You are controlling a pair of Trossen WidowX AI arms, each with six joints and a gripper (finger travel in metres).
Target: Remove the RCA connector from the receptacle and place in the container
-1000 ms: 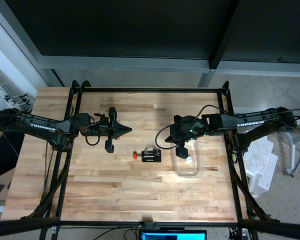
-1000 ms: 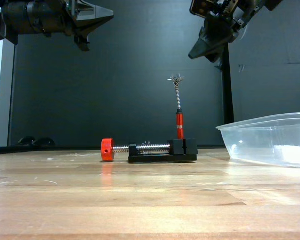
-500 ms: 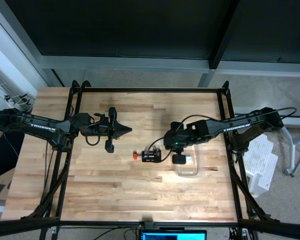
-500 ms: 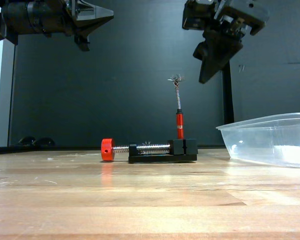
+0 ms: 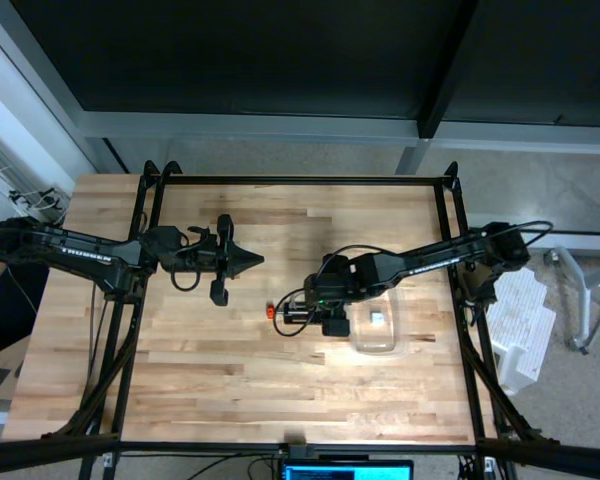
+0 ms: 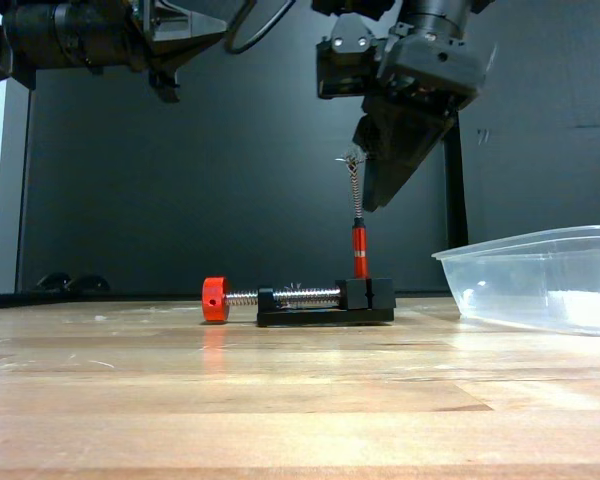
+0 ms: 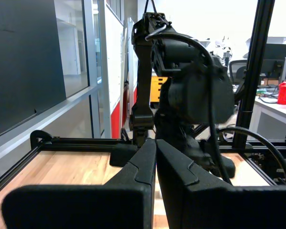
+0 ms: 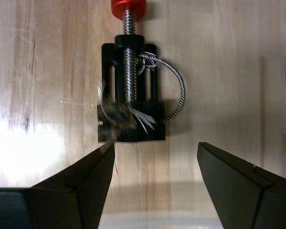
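The receptacle (image 5: 288,314) (image 6: 325,297) (image 8: 131,93), a small black block with a red knob, lies at mid-table. The RCA connector (image 6: 359,250) stands upright in its right end, a slim red plug with a silvery braided wire rising to a frayed tip. From above, that frayed end (image 8: 120,114) blurs over the block. My right gripper (image 5: 318,305) (image 6: 372,198) (image 8: 155,145) hangs open just above it, pointing down, fingers apart and touching nothing. The clear container (image 5: 375,330) (image 6: 540,280) sits to the right. My left gripper (image 5: 250,260) (image 6: 215,38) (image 7: 156,143) is shut, raised at the left.
A small pale square piece (image 5: 377,318) lies inside the container. Black frame rails (image 5: 300,181) run around the table's back and sides. A screen (image 5: 345,468) pokes in at the near edge.
My right arm swung left from over the container to above the receptacle and came down beside the connector's wire. The left arm and the objects stayed put.
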